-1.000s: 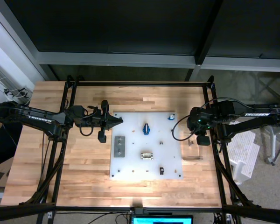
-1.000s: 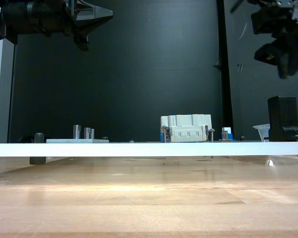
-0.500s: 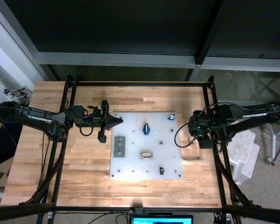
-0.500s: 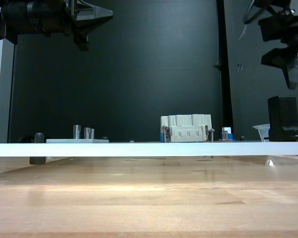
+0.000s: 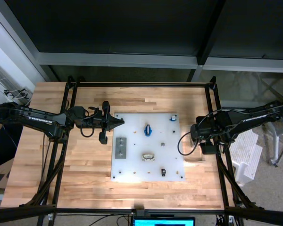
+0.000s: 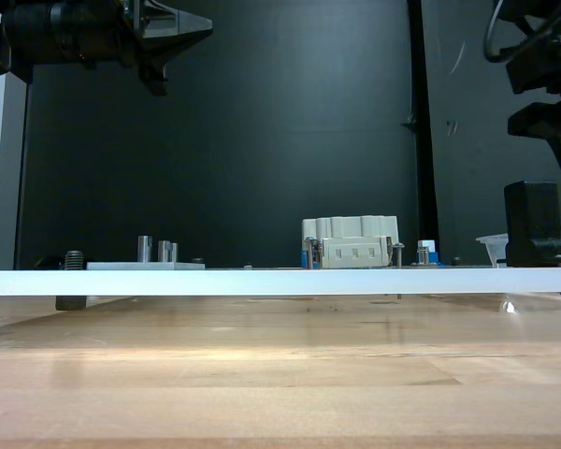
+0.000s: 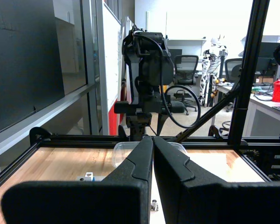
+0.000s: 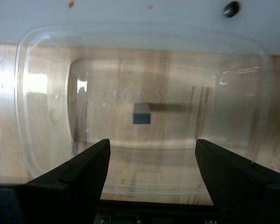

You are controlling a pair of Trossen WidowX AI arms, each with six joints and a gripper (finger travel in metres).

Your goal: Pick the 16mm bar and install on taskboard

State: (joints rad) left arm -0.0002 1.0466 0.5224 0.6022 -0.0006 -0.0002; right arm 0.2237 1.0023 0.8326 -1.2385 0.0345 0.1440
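Pale wooden table point(image 5: 85, 169) carries a white taskboard point(image 5: 132, 165) at its middle, and just beside the board's right edge sits a clear plastic tray point(image 5: 194, 158). The tray point(image 8: 46, 93) holds only the 16mm bar point(image 8: 141, 113), lying free near its middle, a small square grey face turned up; whether it stands on end cannot be told. The right gripper point(image 8: 151, 142) hangs directly above the tray with its fingers spread wide, gripping nothing, clear of the bar. The left gripper point(image 7: 152, 138) hovers high over the board's far-left corner, its fingers pressed together on nothing. On the board stand a grey metal plate point(image 5: 120, 147) with short posts near the left edge, a blue part point(image 5: 148, 130), a beige connector point(image 5: 148, 157) and a black block point(image 5: 163, 172) toward the near edge.
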